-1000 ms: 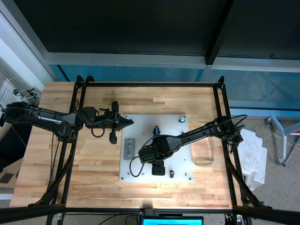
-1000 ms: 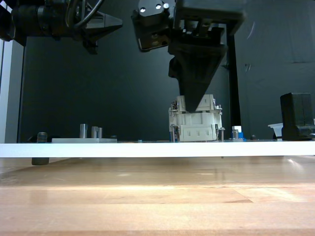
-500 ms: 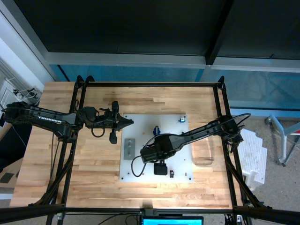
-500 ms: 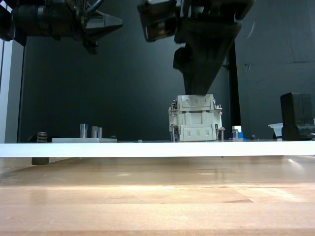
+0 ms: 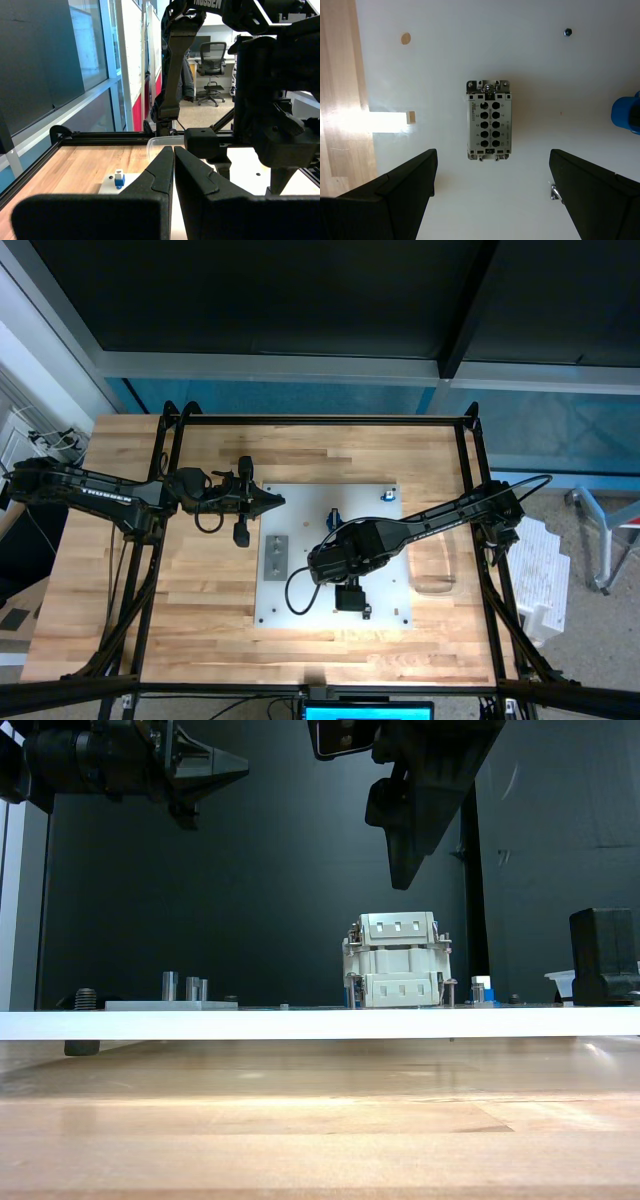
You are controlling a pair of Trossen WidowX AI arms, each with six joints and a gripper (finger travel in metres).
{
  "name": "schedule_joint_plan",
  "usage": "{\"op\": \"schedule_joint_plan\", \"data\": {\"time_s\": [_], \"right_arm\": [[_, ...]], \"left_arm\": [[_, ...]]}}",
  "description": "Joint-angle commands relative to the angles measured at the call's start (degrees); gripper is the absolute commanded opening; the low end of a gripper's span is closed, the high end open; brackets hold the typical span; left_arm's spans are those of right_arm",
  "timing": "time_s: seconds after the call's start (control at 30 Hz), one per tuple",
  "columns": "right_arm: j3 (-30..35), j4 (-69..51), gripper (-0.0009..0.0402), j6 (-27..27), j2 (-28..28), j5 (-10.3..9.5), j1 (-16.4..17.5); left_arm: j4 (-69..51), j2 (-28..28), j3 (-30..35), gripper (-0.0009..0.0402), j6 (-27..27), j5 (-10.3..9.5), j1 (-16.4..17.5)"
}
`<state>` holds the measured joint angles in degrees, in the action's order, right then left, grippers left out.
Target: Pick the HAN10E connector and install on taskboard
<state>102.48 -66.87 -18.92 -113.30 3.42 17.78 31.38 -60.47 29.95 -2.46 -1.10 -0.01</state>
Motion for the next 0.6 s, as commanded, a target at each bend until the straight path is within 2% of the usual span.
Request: {"op": "schedule_joint_plan", "data": {"time_s": [0.03,0.3,0.43,0.6], "right_arm": [[0.1,0.0,0.0314,-0.1,0.1,0.02,0.1],[-0.1,0.3,0.0314,1.0,0.9,0.04,0.1],[-3.1,2.6,0.0314,1.9,4.4,0.15,-0.5],[-10.6,9.2,0.0313,1.9,11.2,0.83,-2.8]], "left_arm": [[0.0,0.0,0.0,0.0001,0.0,0.02,0.0],[0.0,0.0,0.0,0.0001,0.0,0.02,0.0],[0.0,0.0,0.0,0.0001,0.0,0.02,0.0],[0.0,0.0,0.0,0.0001,0.0,0.02,0.0]]}}
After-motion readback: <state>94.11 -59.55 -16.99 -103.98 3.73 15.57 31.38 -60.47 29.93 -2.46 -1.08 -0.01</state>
